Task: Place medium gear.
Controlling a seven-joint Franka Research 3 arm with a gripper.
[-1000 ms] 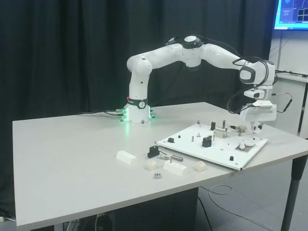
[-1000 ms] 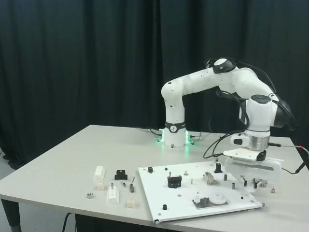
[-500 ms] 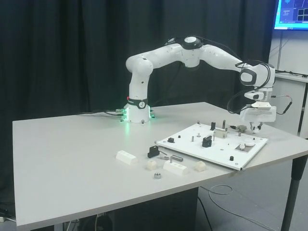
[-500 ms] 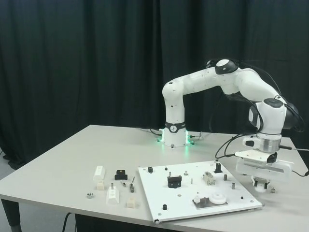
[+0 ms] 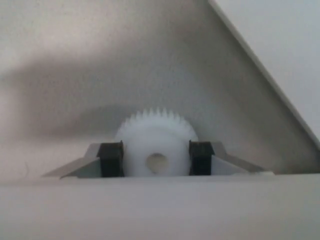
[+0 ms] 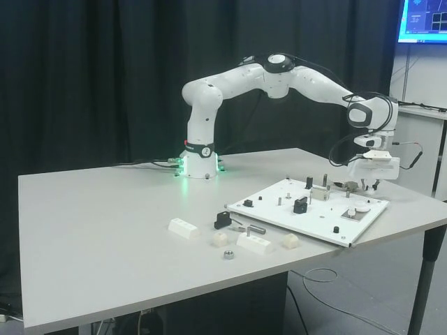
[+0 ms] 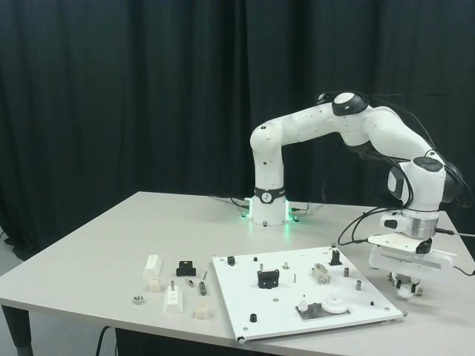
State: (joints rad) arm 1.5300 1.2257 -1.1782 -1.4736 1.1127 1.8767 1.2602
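The hand [image 5: 156,159] is clenched on a white gear [image 5: 156,145], its two black fingertips [image 5: 110,159] pressed against the gear's opposite sides. Hand and gear hang low over the grey worktop [image 7: 96,245], just past the far edge of the white board [image 7: 276,305]. Another gear [image 7: 335,303] sits on that board.

no text, label or number can be read. a screen [image 6: 424,21] at the upper right of the first room view shows lines too small to read; a small mark on the arm's base [image 6: 207,151] is illegible.
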